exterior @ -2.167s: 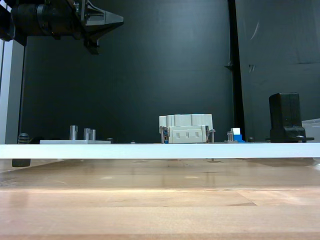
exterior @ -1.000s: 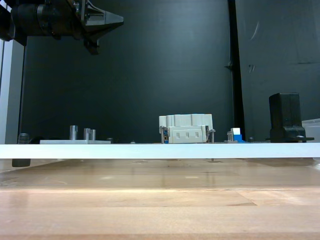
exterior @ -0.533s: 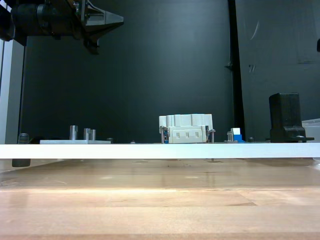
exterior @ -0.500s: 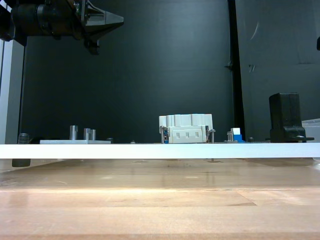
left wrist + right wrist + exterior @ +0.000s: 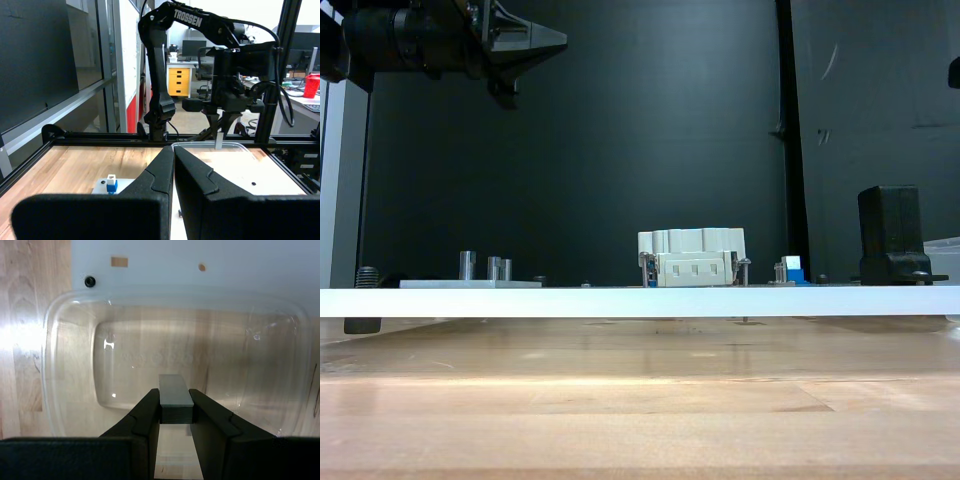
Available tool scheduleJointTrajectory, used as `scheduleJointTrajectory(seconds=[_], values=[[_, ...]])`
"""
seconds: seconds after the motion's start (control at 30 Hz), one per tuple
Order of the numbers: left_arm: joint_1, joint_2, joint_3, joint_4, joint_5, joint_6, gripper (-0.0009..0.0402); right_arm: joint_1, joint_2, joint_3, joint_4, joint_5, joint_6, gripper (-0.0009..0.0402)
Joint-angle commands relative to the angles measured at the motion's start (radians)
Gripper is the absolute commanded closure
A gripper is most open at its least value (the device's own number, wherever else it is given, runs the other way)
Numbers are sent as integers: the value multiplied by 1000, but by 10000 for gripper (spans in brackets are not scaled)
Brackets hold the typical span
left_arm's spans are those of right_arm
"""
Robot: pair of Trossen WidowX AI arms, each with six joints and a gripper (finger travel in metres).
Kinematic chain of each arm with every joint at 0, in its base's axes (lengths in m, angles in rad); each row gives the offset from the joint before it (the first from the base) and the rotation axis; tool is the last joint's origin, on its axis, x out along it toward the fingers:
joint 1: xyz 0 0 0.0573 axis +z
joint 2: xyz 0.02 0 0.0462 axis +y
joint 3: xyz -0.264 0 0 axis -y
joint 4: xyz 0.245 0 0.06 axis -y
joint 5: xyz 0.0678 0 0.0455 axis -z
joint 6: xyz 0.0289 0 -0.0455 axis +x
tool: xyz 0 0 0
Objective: Pick the 16mm bar and install on taskboard
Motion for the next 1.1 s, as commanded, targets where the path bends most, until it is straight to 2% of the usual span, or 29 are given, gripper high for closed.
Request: scheduleJointTrajectory(seconds=[0.03, 0.5, 0.6, 1.1], values=[[0, 0, 0, 0, 0, 0, 393, -5, 50, 39, 0, 0, -5, 389], [0, 0, 0, 0, 0, 0, 393, -47, 250, 238, 0, 1, -6, 389], [0, 0, 0, 0, 0, 0, 393, -48, 283, 269, 0, 10, -9, 389], [0, 0, 0, 0, 0, 0, 393, -66, 383, 359, 4, 8, -23, 389]])
